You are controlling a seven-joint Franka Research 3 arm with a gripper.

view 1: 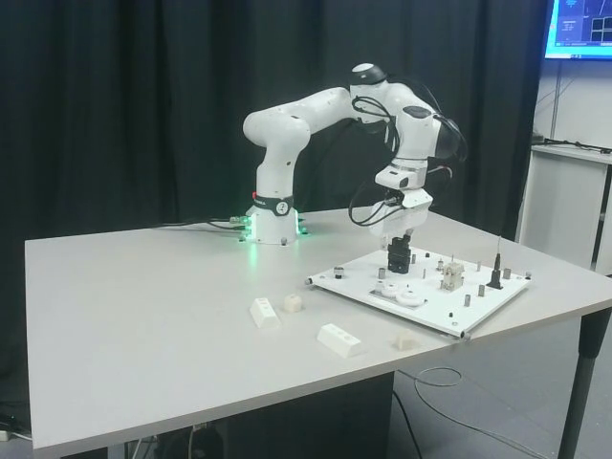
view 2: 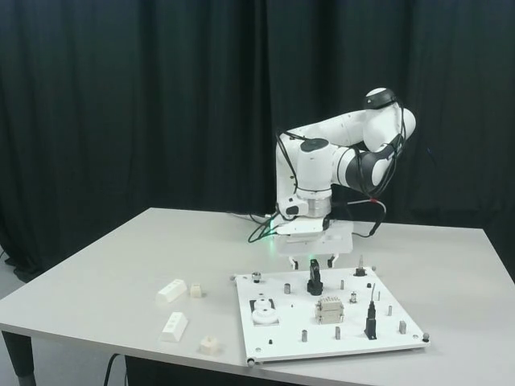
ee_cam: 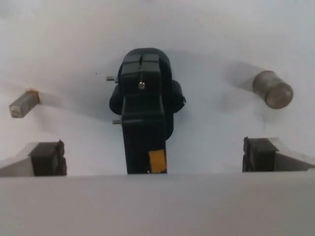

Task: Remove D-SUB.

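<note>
Hovering over the white board [view 2: 322, 342] on the grey table [view 1: 143, 296], the robot's gripper [ee_cam: 147, 157] hangs spread wide, its two fingers [ee_cam: 47, 158] well apart on either side of the black plug [ee_cam: 143, 105], which stands upright on the board between them. Neither finger touches it, the wrist view shows. A grey peg [ee_cam: 272, 88] stands near the plug. By this evidence the removal has barely begun: the arm [view 1: 316, 110] looks lined up above the plug, but closing on it and the pull itself remain to be done.
</note>
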